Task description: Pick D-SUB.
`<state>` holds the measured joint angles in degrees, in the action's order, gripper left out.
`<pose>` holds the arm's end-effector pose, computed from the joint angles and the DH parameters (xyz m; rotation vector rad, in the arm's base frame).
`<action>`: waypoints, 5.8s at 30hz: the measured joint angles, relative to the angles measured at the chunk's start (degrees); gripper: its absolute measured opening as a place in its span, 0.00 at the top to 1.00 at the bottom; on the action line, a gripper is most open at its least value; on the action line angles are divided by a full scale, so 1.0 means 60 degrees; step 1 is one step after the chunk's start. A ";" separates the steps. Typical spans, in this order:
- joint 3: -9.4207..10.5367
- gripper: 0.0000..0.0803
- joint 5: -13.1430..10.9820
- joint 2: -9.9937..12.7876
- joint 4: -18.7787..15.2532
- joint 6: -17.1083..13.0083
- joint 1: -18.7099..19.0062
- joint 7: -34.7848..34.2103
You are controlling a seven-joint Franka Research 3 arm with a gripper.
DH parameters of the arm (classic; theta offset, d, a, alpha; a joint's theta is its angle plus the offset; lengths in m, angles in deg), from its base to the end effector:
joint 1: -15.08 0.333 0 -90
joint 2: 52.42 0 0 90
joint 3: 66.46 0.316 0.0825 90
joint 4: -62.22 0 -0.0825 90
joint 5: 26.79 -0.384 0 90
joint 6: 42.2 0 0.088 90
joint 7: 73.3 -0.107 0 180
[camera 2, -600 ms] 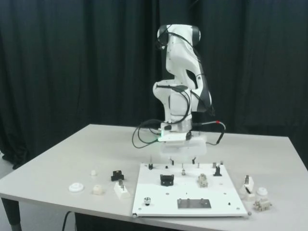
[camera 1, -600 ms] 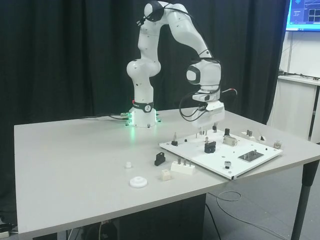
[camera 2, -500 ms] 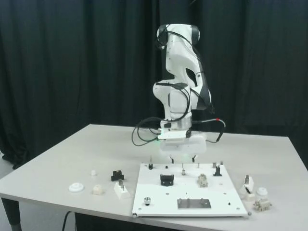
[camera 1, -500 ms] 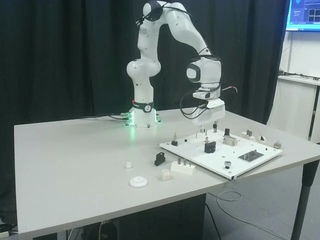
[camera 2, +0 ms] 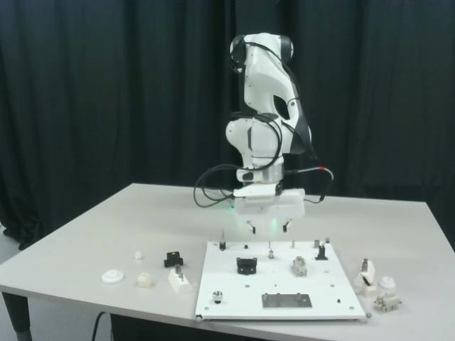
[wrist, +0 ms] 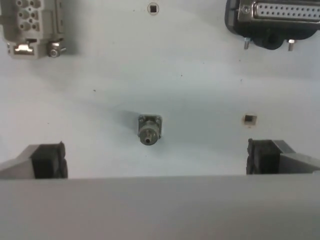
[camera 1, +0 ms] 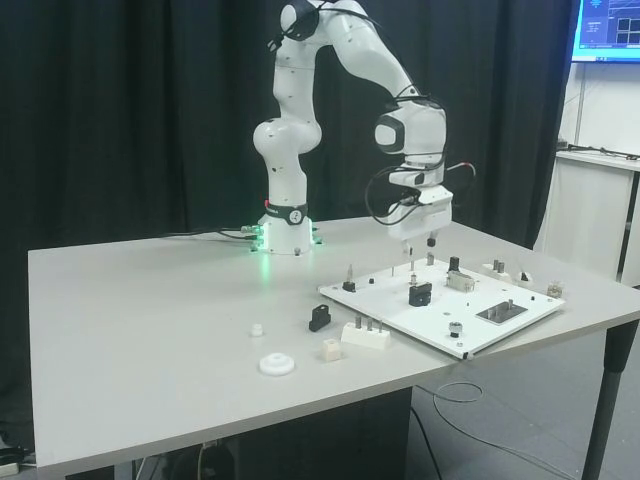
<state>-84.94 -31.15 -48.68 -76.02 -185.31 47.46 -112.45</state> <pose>0.4805 0.1178 0.2877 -3.0113 0.7691 -0.0151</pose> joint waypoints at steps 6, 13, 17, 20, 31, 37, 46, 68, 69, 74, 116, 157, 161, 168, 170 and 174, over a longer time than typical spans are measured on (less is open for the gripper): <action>-0.0001 0.00 0.0113 -0.0038 0.0092 0.0203 0.0000 -0.0068; -0.0001 0.00 0.0193 -0.0067 0.0160 0.0322 0.0000 -0.0093; -0.0001 0.00 0.0241 -0.0093 0.0169 0.0337 0.0000 -0.0103; -0.0001 0.00 0.0264 -0.0111 0.0178 0.0353 0.0000 -0.0105; -0.0005 0.00 0.0426 -0.0172 0.0296 0.0564 -0.0011 -0.0124; -0.0006 0.00 0.0485 -0.0203 0.0379 0.0716 -0.0036 -0.0161; -0.0006 0.00 0.0571 -0.0230 0.0448 0.0851 -0.0060 -0.0162; -0.0033 0.00 0.1727 -0.0223 0.0919 0.0921 -0.0697 0.0061; -0.0034 0.00 0.1774 -0.0221 0.0954 0.0920 -0.0777 0.0148; -0.0036 0.00 0.1909 -0.0182 0.1155 0.0921 -0.1228 0.0737; -0.0267 0.00 0.1831 0.1247 0.1758 0.0525 -0.4239 0.4249; -0.0266 0.00 -0.0127 0.3134 0.2445 -0.0269 -0.4726 0.6299; -0.0265 0.00 -0.0228 0.3265 0.2519 -0.0268 -0.4726 0.6444; -0.0265 0.00 -0.0302 0.3438 0.2598 -0.0265 -0.4730 0.6592; -0.0265 0.00 -0.0308 0.3475 0.2605 -0.0264 -0.4731 0.6610; -0.0264 0.00 -0.0327 0.3528 0.2606 -0.0260 -0.4731 0.6655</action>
<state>-86.52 -33.12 -27.51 -60.38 -186.87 19.08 -72.53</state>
